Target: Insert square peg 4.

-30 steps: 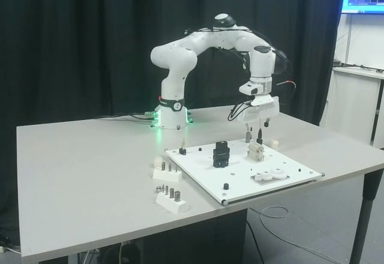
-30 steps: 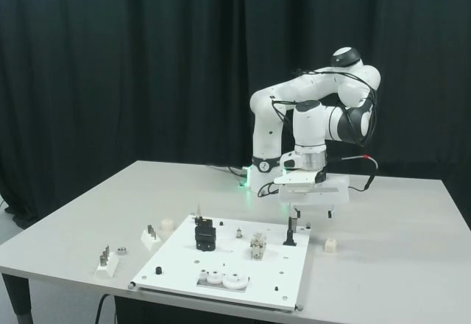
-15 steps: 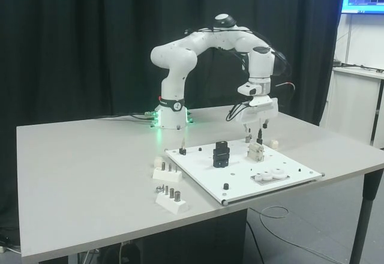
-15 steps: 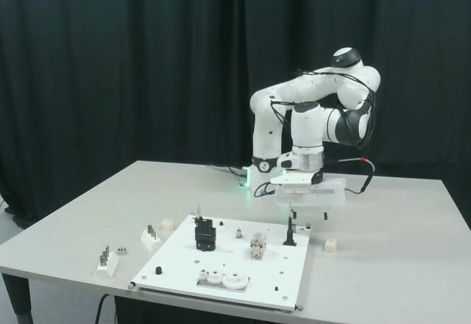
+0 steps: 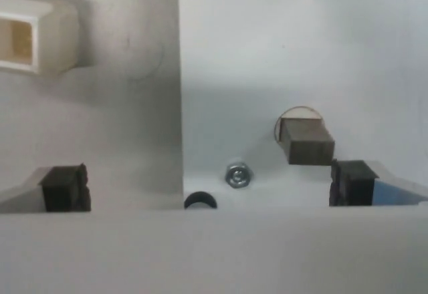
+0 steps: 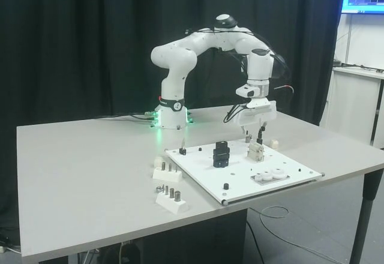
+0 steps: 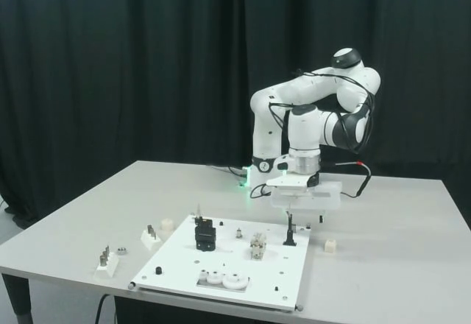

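Observation:
A dark square peg (image 5: 306, 140) stands upright in a round socket of the white board (image 5: 301, 47). In the room views the peg (image 6: 260, 137) (image 7: 290, 233) rises near the board's far edge. My gripper (image 5: 207, 187) (image 6: 254, 132) (image 7: 305, 216) hangs just above it, open, with nothing between the black fingertips (image 5: 64, 188). The peg lies close to one fingertip, inside the gap but off its middle, and nothing touches it.
A hollow white cube (image 5: 40, 33) (image 7: 330, 245) lies on the grey table beside the board. The board (image 6: 288, 168) carries a black block (image 6: 221, 154), a small white fixture (image 6: 256, 152), white gears (image 6: 270, 176) and a small nut (image 5: 237, 175). Two white peg holders (image 6: 171, 201) stand off the board.
The arm's wrist and hand have drifted slightly toward the board's middle, staying over the peg. The fingers stay open and the peg has not moved.

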